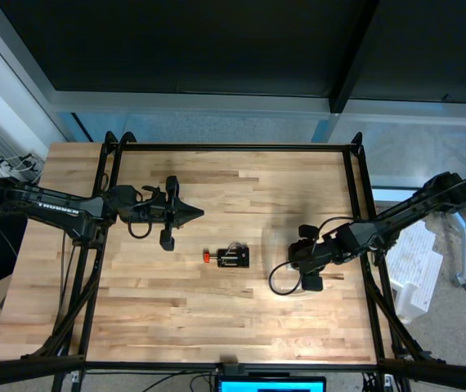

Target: Pick the RCA connector and install on taskboard

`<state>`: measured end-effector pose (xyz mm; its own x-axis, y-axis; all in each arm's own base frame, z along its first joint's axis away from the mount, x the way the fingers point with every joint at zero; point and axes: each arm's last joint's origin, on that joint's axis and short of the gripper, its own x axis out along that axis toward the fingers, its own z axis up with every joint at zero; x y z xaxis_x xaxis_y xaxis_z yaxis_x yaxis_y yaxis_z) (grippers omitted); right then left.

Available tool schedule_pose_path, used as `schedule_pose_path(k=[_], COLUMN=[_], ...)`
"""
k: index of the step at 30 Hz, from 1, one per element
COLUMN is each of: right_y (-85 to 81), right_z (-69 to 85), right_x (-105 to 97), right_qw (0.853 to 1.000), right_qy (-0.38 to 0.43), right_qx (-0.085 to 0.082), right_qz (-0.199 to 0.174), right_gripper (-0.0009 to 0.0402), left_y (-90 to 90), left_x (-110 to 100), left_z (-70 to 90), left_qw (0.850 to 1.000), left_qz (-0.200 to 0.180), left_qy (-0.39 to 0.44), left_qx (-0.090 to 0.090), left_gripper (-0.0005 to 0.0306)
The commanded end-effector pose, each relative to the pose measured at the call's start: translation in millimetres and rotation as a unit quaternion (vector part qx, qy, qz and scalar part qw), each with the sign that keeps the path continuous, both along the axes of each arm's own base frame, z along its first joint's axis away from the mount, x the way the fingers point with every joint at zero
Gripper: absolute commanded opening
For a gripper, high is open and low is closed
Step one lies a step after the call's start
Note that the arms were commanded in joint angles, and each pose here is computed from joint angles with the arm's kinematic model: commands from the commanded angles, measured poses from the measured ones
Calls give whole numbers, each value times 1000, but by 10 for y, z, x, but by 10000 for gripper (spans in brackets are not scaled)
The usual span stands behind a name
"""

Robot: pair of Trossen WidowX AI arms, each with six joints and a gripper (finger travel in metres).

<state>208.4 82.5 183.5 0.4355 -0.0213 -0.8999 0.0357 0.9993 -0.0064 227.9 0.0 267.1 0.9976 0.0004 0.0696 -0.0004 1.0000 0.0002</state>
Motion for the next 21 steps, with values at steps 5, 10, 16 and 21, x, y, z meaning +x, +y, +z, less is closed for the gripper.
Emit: schedule_pose_path(k=[5, 10, 16, 21], right_y=[13, 10, 6, 0], right_z=[-78, -101, -128, -139], right_x=[31, 26, 24, 21], right_qw=[1000, 1000, 1000, 1000], right_qy=[14, 16, 9, 6], right_qx=[-7, -8, -10, -16], right_qz=[1, 1, -1, -3], right_gripper=[161, 161, 161, 161], left_y=[1, 0, 1, 0], left_x=[0, 0, 0, 0], left_z=[1, 1, 1, 1], left_qw=[1000, 1000, 1000, 1000], left_qz=[0, 0, 0, 0], left_qy=[0, 0, 0, 0], left_qx=[0, 0, 0, 0], left_gripper=[0, 0, 0, 0])
